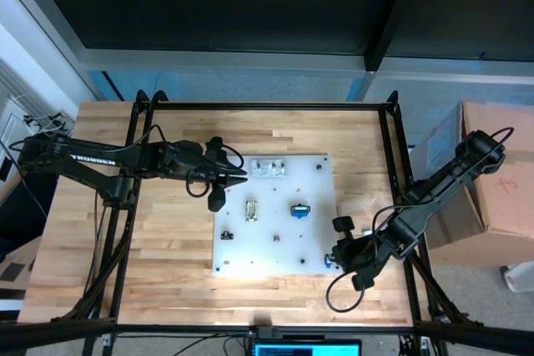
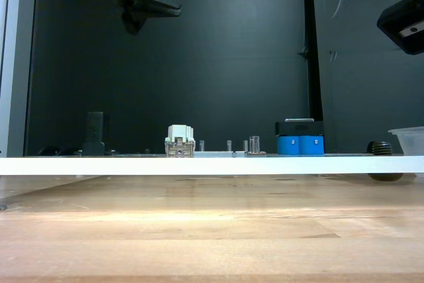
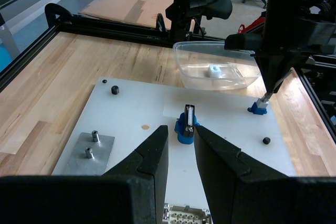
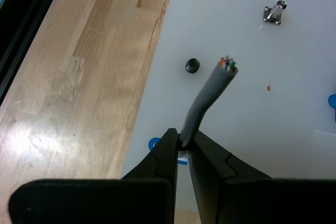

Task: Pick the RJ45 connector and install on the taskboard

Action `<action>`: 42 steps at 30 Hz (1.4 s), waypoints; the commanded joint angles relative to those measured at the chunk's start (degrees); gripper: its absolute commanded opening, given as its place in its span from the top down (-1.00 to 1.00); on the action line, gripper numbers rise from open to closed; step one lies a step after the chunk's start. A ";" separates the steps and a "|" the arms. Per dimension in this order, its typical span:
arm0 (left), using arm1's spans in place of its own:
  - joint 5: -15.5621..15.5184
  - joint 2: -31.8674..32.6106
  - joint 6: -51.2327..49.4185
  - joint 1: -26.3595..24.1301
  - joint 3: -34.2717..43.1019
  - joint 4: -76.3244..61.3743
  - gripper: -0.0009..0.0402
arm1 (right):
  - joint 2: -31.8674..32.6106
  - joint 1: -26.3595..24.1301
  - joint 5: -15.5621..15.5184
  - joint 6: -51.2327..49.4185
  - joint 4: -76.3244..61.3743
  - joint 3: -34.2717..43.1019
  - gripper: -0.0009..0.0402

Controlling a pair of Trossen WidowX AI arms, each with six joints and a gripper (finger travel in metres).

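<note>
1. Right end effector (image 4: pixel 182 153): clamped shut on the RJ45 connector (image 4: pixel 182 156), just where its grey cable stub (image 4: pixel 207 95) leaves the plug. Set low over the near right corner of the taskboard (image 1: pixel 275 260).
2. Directly under those fingertips, touching or nearly so: the small blue seat (image 4: pixel 153 144). No sideways offset readable, so judged a straight push down along the end effector's own line. Fully in, part-way in or merely resting on top: cannot tell.
3. Long axis of the connector: roughly upright, with the stub leaning up and away toward the board's middle, cut coloured wires at its free end.
4. Left end effector (image 3: pixel 180 129): fingers parted a little, holding nothing. Raised over the board's far left edge, well apart from the blue seat; plainly the farther arm.
5. Outermost: the wooden bench (image 1: pixel 167 248) carrying the board.
</note>
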 commanded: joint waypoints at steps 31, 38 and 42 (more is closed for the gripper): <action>0.02 0.00 0.02 0.00 0.02 0.02 0.64 | -4.28 -0.02 -0.96 1.42 -5.97 4.20 0.23; 0.02 0.00 0.02 0.00 0.02 0.02 0.64 | -12.35 -0.96 -0.35 1.53 -7.23 4.39 0.03; 0.02 0.00 0.02 0.00 0.02 0.02 0.64 | -18.14 -4.35 1.07 -0.50 -7.21 4.42 0.02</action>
